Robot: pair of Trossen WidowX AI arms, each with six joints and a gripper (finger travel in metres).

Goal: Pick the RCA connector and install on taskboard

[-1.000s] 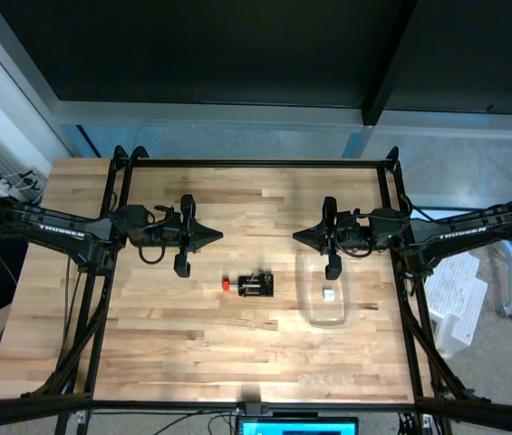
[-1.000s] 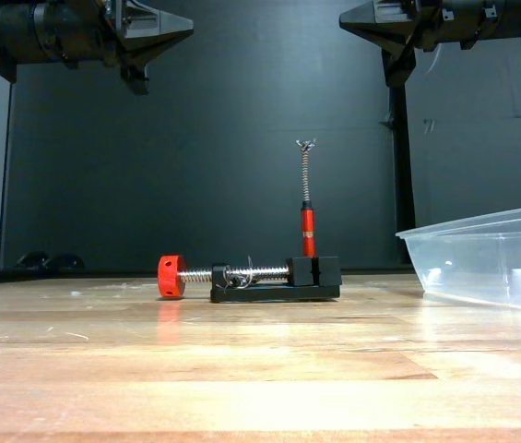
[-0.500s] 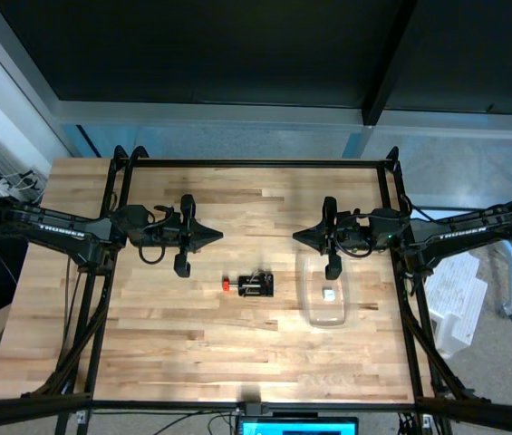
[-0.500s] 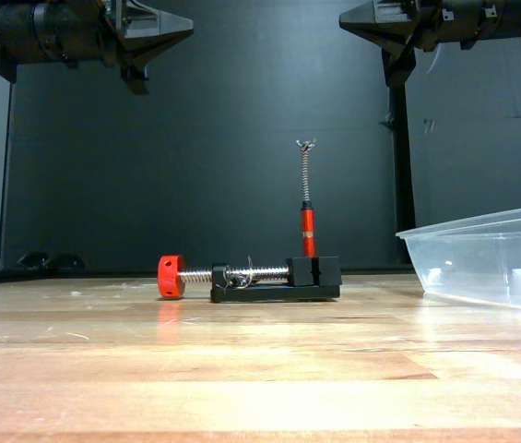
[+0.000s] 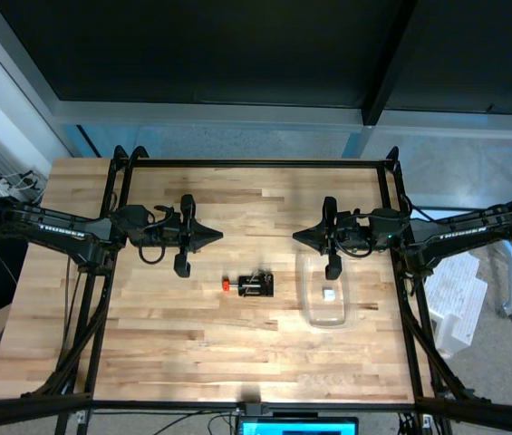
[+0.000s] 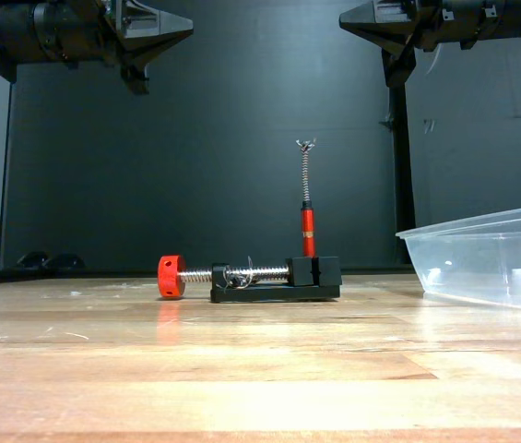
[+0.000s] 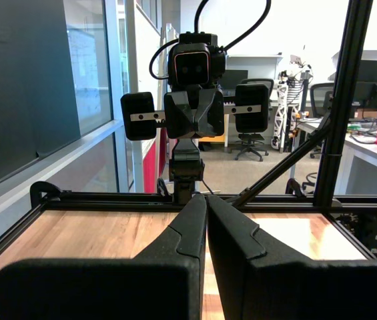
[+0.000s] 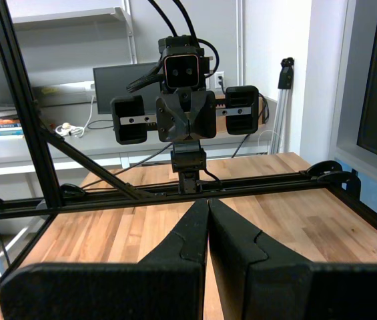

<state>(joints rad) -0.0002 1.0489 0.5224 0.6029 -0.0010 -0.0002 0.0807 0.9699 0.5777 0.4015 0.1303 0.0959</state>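
The taskboard (image 5: pixel 252 285) is a small black block with a red knob at its left end, lying mid-table; in the low view the taskboard (image 6: pixel 274 277) carries a silvery screw and a thin upright spring on a red stem (image 6: pixel 306 198). The RCA connector is not visible in any view. My left gripper (image 5: pixel 219 236) hovers high, left of and beyond the board, shut and empty; its fingers (image 7: pixel 191 220) press together. My right gripper (image 5: pixel 295 237) mirrors it on the right, shut and empty, with its fingers (image 8: pixel 195 227) touching. The two tips face each other.
A clear plastic tray (image 5: pixel 304 290) lies right of the board under the right arm, with a small white square bit (image 5: pixel 328 294) inside; the tray (image 6: pixel 481 258) also shows in the low view. A black frame (image 5: pixel 256 164) borders the table.
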